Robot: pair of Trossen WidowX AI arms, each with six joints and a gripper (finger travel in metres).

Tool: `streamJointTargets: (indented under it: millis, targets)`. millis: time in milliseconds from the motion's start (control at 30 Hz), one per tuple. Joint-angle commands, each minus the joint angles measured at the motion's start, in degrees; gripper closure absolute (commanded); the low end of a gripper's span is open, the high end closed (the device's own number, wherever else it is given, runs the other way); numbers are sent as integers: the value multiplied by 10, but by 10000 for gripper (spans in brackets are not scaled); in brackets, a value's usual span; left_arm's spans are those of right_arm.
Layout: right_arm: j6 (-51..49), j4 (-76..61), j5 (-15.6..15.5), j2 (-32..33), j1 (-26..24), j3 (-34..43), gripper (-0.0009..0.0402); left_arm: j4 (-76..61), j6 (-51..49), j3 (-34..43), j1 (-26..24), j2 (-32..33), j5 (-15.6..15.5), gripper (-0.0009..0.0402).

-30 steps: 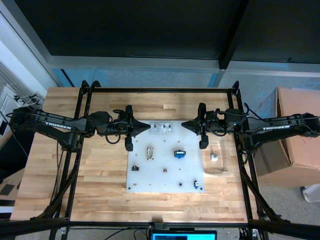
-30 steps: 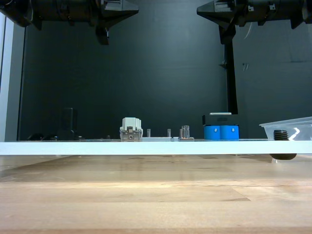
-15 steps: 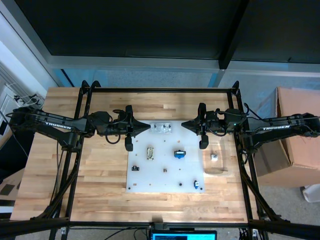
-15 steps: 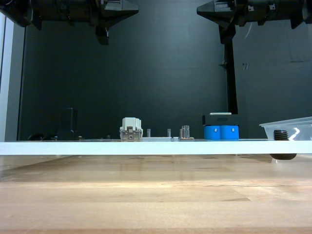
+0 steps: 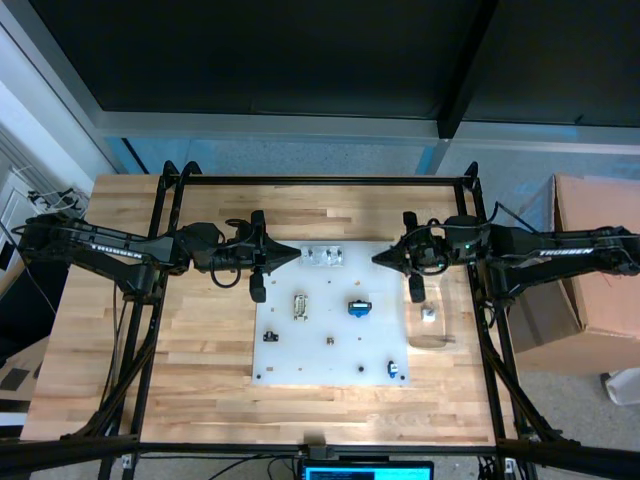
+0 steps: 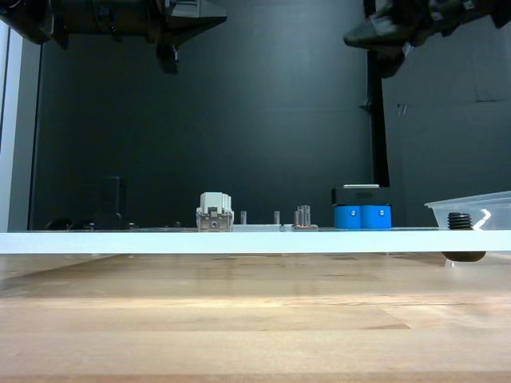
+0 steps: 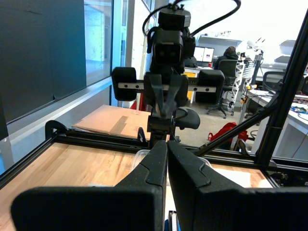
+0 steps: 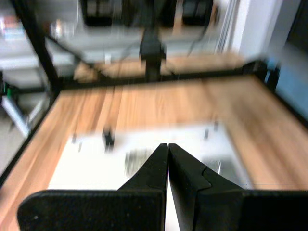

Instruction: Pick the RJ45 connector and install on the taskboard

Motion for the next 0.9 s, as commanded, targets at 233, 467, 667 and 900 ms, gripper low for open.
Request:
streamJointTargets:
  millis: [233, 467, 667, 900]
  targets:
    - [17, -302, -1, 0, 55, 94, 393, 0, 0, 0, 0, 0, 0, 393]
    - [59, -478, 24, 0, 110, 150, 393, 0, 0, 0, 0, 0, 0, 393]
    - [118, -600, 31, 0, 151, 166, 371, 0, 0, 0, 0, 0, 0, 393]
    - [141, -642, 49, 6, 165, 162, 323, 0, 0, 0, 0, 0, 0, 393]
